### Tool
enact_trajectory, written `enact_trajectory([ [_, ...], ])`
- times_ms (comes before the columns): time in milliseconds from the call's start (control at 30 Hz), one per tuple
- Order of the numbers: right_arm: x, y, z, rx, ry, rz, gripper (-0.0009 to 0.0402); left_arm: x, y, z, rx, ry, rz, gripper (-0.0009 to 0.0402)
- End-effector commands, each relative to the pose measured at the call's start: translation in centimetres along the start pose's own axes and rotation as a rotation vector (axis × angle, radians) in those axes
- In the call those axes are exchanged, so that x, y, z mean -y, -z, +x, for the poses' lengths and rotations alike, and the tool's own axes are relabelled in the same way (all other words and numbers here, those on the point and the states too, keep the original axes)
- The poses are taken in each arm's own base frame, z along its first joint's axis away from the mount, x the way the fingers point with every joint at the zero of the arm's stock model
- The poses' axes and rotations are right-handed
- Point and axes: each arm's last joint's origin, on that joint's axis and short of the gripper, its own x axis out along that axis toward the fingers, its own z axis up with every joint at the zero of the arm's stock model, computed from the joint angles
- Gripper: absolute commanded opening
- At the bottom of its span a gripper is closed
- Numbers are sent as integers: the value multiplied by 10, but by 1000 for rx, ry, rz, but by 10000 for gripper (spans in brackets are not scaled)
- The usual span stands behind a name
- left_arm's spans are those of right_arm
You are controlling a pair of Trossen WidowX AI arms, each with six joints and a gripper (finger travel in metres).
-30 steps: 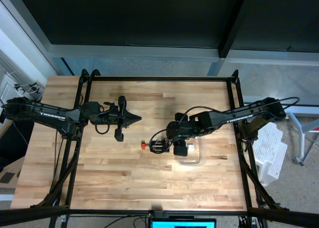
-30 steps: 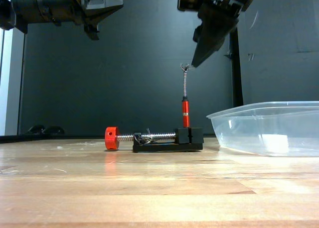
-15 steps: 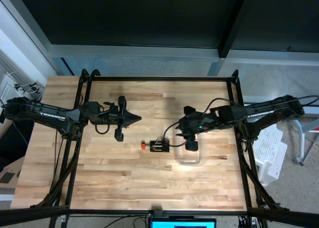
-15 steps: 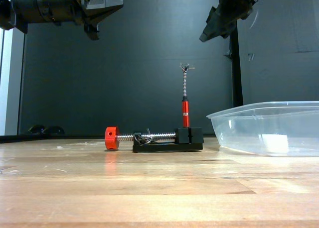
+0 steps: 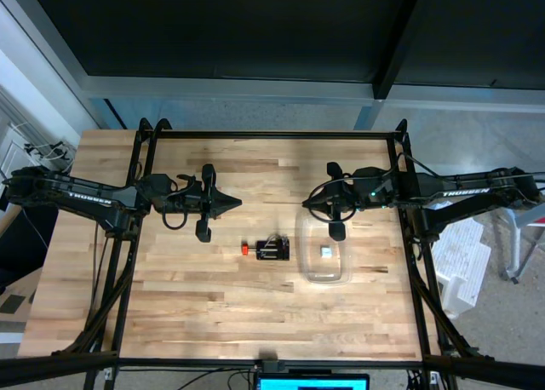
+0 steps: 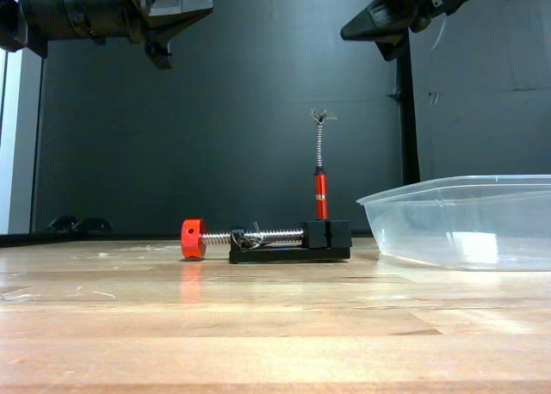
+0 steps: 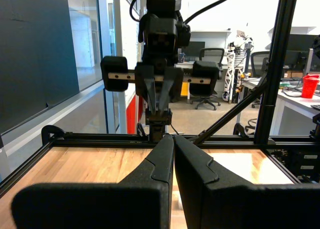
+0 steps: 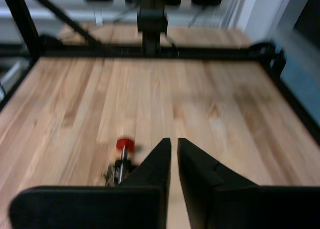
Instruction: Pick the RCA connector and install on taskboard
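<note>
At the middle of the desk (image 5: 213,305), a black vise (image 5: 273,249) with a red knob (image 6: 193,238) holds the red connector (image 6: 319,196) upright. The connector's braided cable (image 6: 319,144) rises free above it, and nothing touches it.

A second ago the right hand (image 6: 344,31) hung directly over the cable's frayed top. It has since lifted and pulled back toward its own side. From overhead it now sits high, at about 2 o'clock from the vise. Its fingers are nearly together with nothing between them. The connector looks seated, so the install is probably done and the arm is likely retiring.

The left hand (image 5: 237,203) hovers high at about 10 o'clock from the vise, fingers together and empty.

A clear tray (image 6: 448,222) lies just beside the vise at 3 o'clock and holds only a white block (image 5: 324,252).

Bare wood lies around the vise at 6, 9 and 12 o'clock. The nearest obstacles are the tray rim and the standing cable. The black frame (image 5: 272,134) at the desk's edges is well apart.
</note>
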Motion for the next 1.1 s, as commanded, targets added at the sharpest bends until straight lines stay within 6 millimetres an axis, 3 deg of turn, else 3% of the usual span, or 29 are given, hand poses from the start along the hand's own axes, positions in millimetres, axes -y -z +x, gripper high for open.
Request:
enact_trajectory([
  [33,2,2,-4,73,10,6,3,0,0,0,0,0,0,0],
  [600,6,23,-15,332,28,23,0,0,0,0,0,0,0,0],
  [1100,9,44,-18,384,-2,38,0,0,0,0,0,0,0,0],
])
